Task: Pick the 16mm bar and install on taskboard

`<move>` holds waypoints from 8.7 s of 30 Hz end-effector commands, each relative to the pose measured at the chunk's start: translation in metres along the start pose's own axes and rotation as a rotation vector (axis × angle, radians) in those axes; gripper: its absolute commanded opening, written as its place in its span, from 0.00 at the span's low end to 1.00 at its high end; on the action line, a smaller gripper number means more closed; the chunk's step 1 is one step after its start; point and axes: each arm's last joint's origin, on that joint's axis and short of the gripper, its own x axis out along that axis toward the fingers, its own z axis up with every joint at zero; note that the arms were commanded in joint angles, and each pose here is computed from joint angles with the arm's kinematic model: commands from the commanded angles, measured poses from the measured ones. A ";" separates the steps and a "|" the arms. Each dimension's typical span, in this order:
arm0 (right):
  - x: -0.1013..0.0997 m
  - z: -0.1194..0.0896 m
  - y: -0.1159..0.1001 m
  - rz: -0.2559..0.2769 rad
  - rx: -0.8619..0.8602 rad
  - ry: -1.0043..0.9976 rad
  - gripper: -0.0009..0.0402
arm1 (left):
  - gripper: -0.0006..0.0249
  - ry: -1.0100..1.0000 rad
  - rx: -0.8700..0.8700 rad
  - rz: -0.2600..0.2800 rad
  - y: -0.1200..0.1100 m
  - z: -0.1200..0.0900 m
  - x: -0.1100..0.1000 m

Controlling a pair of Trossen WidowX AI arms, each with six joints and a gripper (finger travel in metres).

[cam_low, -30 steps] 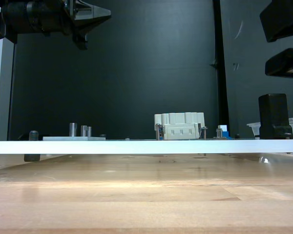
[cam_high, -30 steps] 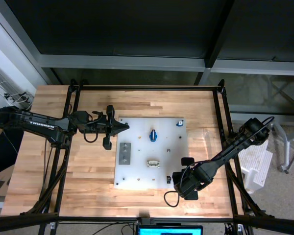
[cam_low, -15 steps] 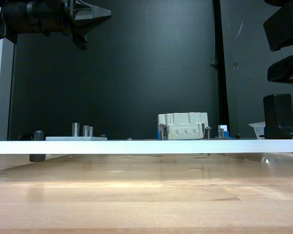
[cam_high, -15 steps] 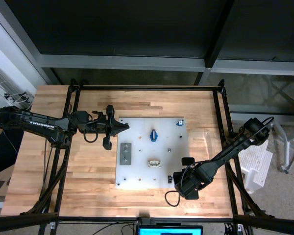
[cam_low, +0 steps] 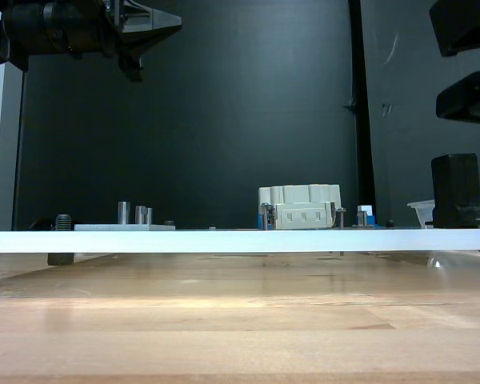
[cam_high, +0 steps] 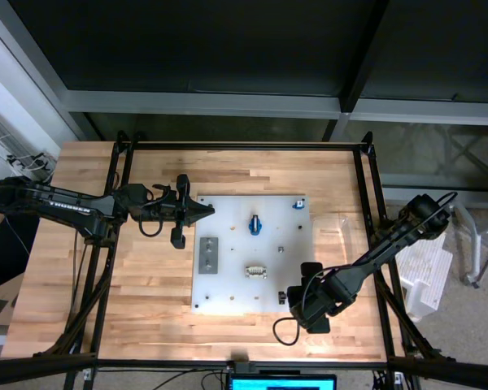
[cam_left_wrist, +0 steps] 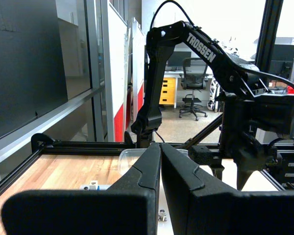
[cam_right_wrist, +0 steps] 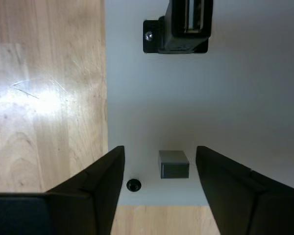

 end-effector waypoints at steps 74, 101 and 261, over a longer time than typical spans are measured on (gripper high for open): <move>-0.107 -0.019 -0.204 -0.006 0.005 -1.276 0.02 | 0.02 -0.001 0.000 0.000 0.000 0.000 0.000; -0.096 -0.024 -0.205 -0.051 0.050 -1.393 0.02 | 0.03 0.000 0.000 0.000 0.000 0.000 0.000; -0.094 -0.024 -0.205 -0.049 0.054 -1.387 0.02 | 0.02 0.000 0.000 0.000 0.000 0.000 0.000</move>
